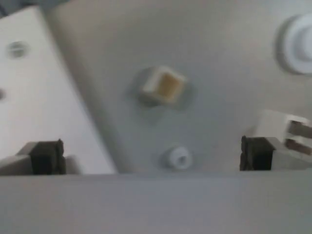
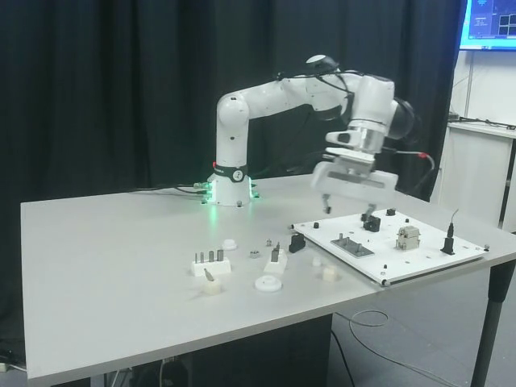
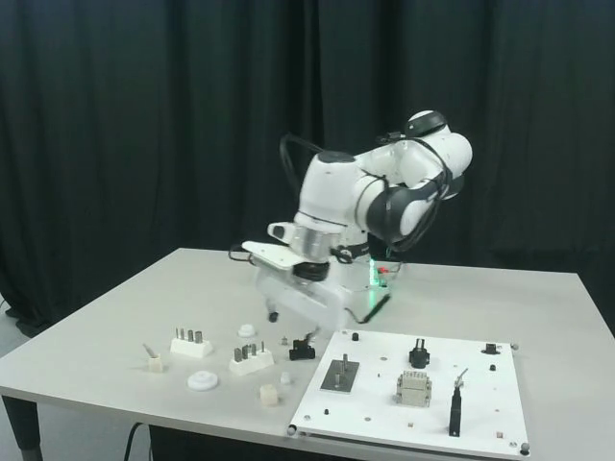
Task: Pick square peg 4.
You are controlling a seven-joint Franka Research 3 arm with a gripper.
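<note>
While the gripper hangs wide open and empty above the square peg, nothing is grasped; descent, closing and lifting remain.

1. Counter: plain grey, no pattern.
2. Arm: white, black bands at the joints; green glow at its base.
3. Board on the counter: white, dotted with small black parts.
4. Curtain behind the arm: black, vertical folds.
5. Square peg on the counter beside the board: white sides.
6. Gripper: black pads on white fingers.
7. Disc near the square peg: white.
</note>
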